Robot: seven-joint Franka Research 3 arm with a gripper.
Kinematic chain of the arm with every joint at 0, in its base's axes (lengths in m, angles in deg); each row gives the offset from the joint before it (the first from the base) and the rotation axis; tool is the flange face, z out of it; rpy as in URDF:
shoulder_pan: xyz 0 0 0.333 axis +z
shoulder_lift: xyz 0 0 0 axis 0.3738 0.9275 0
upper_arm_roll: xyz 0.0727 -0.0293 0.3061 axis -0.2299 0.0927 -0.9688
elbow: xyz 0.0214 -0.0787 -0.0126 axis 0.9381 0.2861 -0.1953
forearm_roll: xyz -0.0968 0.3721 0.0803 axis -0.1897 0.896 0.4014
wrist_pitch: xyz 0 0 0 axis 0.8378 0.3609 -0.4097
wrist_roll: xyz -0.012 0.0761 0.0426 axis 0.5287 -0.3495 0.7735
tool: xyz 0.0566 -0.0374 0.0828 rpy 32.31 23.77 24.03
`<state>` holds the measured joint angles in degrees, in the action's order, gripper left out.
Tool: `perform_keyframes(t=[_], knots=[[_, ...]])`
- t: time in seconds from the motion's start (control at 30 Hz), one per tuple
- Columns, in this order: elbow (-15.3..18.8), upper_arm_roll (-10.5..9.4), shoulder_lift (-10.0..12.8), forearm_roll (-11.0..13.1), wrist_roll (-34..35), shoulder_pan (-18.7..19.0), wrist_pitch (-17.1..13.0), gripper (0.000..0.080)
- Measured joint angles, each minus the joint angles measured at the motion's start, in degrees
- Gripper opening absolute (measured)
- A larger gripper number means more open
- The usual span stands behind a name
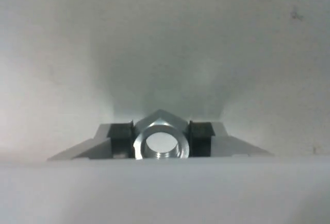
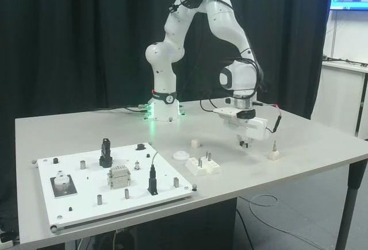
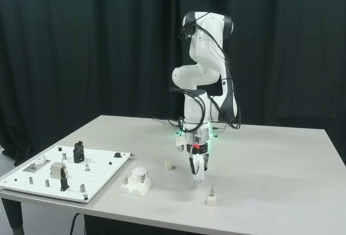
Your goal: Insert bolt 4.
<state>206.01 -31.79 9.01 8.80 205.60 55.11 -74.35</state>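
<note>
In the wrist view my gripper [image 1: 161, 140] is shut on a grey metal hex piece with a threaded bore, the bolt [image 1: 174, 131]. It sits clamped between the two black pads [image 1: 121, 137]. In the room views the gripper [image 2: 245, 142] [image 3: 197, 179] hangs just above the grey table, pointing down, and the bolt is too small to make out there. It is between a white holder block [image 2: 202, 165] [image 3: 135, 186] carrying upright bolts and a small white stand [image 2: 274, 153] [image 3: 212, 198] with one pin. The white assembly board [image 2: 167, 195] [image 3: 102, 183] lies far off at the table's other end.
A small white cube [image 2: 195, 143] [image 3: 168, 165] and a white disc [image 2: 181, 156] [image 3: 139, 172] lie near the holder block. The board carries black connectors, a grey block and several pins. The arm's base [image 2: 163, 109] stands at the back, with cables trailing near it.
</note>
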Motion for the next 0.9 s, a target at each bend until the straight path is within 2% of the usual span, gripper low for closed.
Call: perform_keyframes(t=[0.33, 0.9], knots=[[-0.02, 0.90, -2.21, -0.06, -1.91, -0.36, 1.62, 0.0226], [-0.08, 1.42, -3.00, -0.20, -3.66, -0.35, 2.16, 0.0224]])
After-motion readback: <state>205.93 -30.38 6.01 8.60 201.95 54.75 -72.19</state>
